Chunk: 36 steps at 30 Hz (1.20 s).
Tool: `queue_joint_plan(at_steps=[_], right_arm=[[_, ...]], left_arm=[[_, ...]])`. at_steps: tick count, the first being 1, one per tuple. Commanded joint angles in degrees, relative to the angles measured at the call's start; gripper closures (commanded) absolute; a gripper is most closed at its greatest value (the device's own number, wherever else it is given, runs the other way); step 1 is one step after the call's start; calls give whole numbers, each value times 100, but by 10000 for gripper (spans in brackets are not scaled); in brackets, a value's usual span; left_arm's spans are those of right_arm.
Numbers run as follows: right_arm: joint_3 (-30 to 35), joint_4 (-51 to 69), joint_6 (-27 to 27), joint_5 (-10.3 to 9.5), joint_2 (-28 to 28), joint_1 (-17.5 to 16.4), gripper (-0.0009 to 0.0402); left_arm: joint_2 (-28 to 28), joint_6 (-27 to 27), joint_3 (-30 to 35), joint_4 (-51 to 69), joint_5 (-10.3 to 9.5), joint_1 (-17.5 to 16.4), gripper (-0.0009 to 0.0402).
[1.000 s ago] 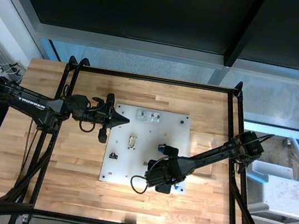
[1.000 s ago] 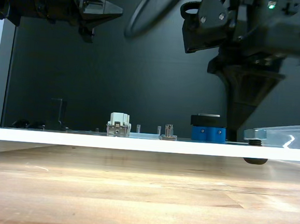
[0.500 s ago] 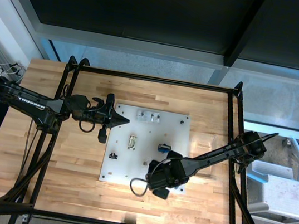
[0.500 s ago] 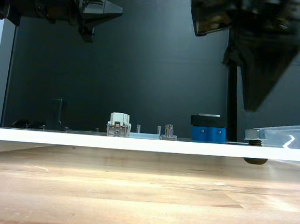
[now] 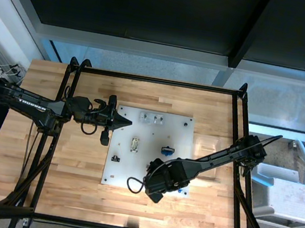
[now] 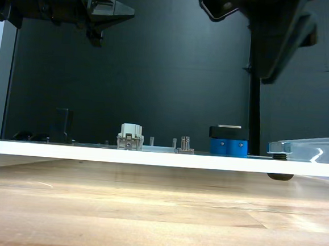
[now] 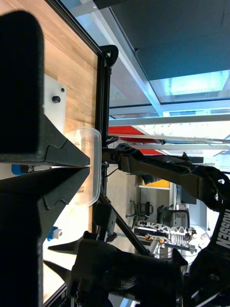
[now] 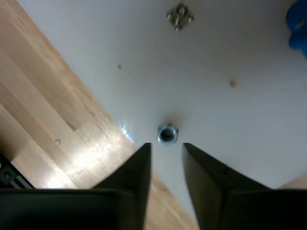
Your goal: Unfasten the M12 fastener and place in the container
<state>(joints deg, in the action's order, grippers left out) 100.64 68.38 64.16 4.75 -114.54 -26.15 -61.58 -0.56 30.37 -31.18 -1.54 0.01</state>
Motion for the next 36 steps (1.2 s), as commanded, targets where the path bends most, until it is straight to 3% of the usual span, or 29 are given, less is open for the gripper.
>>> queue_joint_plan(at_steps=[1, 6, 10, 20, 23, 36], right_arm=[[-37, 11, 157, 11, -33, 2, 235], [-205, -17, 297, 11, -33, 4, 169], [-264, -74, 293, -7, -149, 13, 145], [-348, -310, 293, -52, -463, 28, 142], [-400, -372, 286, -181, -498, 31, 142], [-693, -691, 289, -186, -520, 44, 142]], left_arm=[[-2, 2, 0, -2, 2, 0, 393], [-2, 2, 0, 0, 2, 0, 393], [-2, 2, 0, -2, 2, -2, 393], [-2, 2, 0, 0, 2, -2, 393], [-2, 2, 0, 0, 2, -2, 393], [-2, 2, 0, 0, 2, 0, 393]])
